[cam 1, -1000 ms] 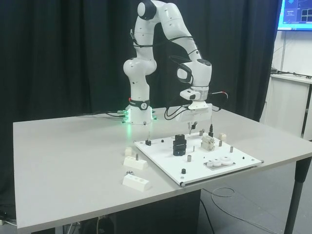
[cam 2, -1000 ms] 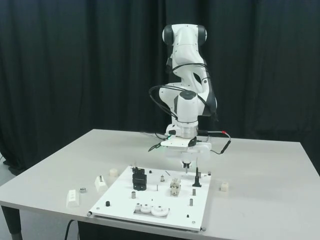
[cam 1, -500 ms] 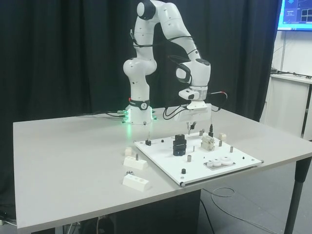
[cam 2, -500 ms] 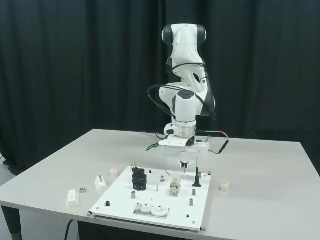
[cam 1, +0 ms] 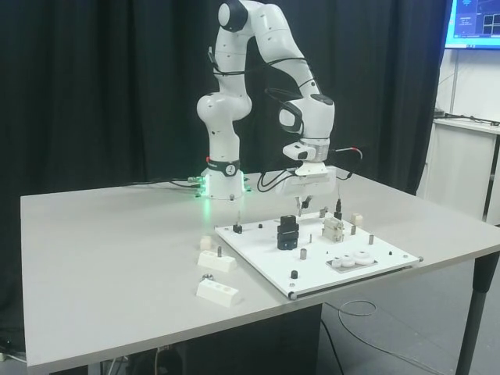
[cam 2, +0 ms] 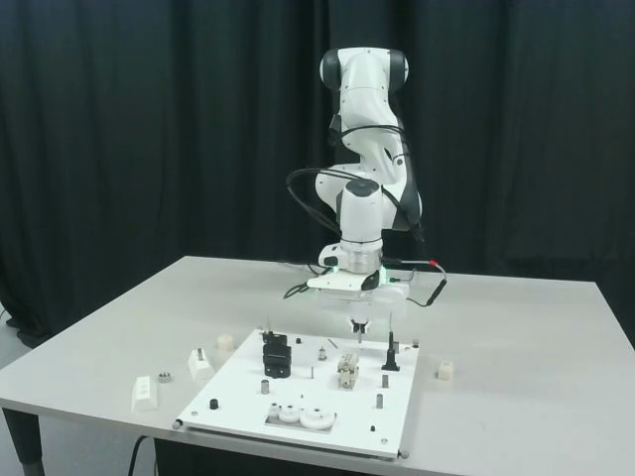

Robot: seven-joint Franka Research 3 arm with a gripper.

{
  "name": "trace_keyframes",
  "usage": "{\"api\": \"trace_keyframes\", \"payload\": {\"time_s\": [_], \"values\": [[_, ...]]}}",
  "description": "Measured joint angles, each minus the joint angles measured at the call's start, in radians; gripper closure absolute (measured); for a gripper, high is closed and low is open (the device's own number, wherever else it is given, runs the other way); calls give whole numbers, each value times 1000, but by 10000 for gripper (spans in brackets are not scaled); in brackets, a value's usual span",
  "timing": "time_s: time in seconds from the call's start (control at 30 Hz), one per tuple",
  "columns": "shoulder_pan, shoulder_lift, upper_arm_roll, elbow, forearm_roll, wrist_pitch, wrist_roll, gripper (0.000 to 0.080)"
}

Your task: Insert round peg 2.

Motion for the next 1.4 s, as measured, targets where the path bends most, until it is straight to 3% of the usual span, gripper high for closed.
{"api": "trace_keyframes", "payload": {"time_s": [0.47,0.9,1.4], "values": [[0,6,2,0,0,32,-2,728],[1,35,9,1,2,62,-2,728],[1,34,26,2,12,62,-2,728]]}}
